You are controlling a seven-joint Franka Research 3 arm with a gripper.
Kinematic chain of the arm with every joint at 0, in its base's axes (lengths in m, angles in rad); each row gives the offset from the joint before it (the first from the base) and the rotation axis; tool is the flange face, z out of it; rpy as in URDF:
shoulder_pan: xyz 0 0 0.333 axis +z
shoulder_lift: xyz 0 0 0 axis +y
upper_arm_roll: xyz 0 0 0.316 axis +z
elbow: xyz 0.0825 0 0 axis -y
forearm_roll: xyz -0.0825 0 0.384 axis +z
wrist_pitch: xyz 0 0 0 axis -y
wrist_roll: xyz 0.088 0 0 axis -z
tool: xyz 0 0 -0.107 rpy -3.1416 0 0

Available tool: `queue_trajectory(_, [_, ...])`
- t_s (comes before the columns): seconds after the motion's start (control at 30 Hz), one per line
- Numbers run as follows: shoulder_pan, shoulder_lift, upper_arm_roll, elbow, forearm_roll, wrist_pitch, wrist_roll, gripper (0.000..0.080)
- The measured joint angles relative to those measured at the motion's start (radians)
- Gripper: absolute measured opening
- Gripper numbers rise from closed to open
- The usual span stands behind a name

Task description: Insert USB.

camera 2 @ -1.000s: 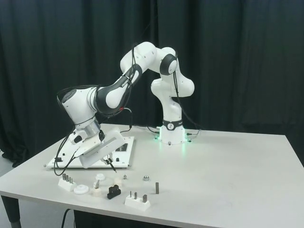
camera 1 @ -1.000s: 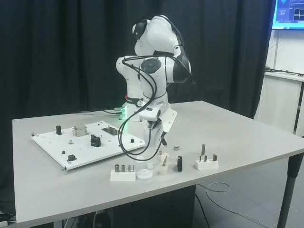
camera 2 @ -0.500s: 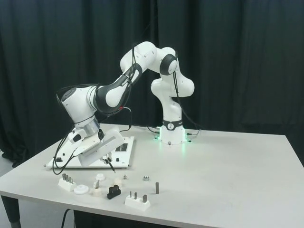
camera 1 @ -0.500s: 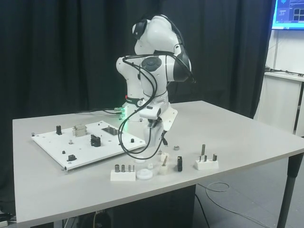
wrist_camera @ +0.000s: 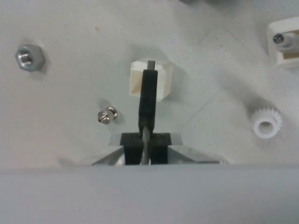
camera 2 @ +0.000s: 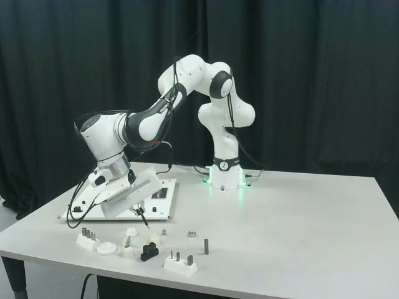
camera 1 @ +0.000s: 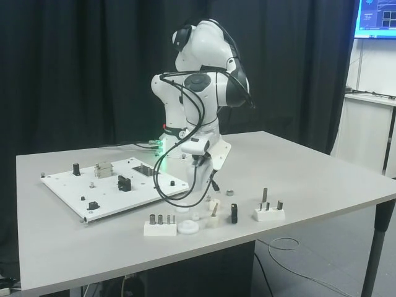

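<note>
the grey table (camera 1: 297,167) carries a white board (camera 1: 111,185), small white holders (camera 1: 159,228), a nut (camera 2: 192,234) and the arm's base (camera 2: 225,177).

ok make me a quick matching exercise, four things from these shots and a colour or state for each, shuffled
Things:
1. USB plug
2. gear
3. hex nut
4. light at the arm's base

Descriptions:
a. green
b. white, toothed
c. black, held in the pincer
d. grey, six-sided

Pairs: 1-c, 2-b, 3-d, 4-a
</note>
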Motion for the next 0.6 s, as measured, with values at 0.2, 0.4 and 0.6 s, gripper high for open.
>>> queue_trajectory(0.2, [0.001,0.000,0.000,0.001,-0.019,0.019,-0.003,0.0029])
queue_trajectory(0.4, [0.001,0.000,-0.001,0.007,-0.042,0.032,-0.009,0.0029])
queue_trajectory(0.6, [0.000,0.000,-0.004,0.018,-0.070,0.035,-0.013,0.0029])
